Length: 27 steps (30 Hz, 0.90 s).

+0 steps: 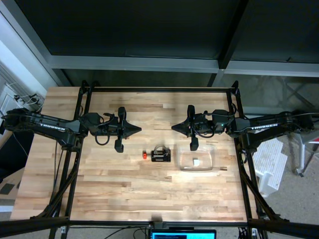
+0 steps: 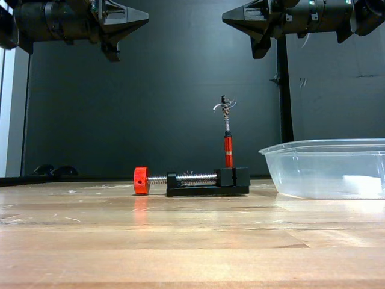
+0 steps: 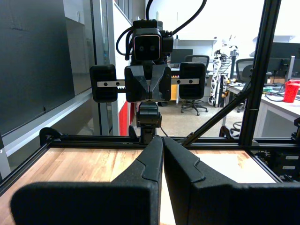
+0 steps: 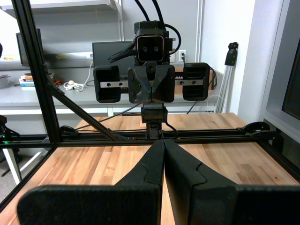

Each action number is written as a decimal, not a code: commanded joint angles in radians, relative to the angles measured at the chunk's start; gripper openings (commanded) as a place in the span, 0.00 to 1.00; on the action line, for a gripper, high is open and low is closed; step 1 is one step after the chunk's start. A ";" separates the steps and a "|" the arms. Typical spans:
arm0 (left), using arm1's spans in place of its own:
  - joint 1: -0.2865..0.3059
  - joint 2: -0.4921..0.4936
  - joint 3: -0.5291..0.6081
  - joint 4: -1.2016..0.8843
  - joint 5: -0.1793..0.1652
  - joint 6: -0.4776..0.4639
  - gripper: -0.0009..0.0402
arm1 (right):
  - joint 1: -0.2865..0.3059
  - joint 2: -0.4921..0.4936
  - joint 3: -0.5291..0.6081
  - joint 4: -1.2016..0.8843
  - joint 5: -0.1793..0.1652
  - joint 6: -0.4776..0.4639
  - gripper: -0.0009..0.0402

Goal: Remove the RCA connector from the receptacle and place in the container

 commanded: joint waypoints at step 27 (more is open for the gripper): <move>0.000 0.000 0.000 0.000 0.000 0.000 0.02 | 0.071 0.121 0.337 -0.708 0.035 0.011 0.02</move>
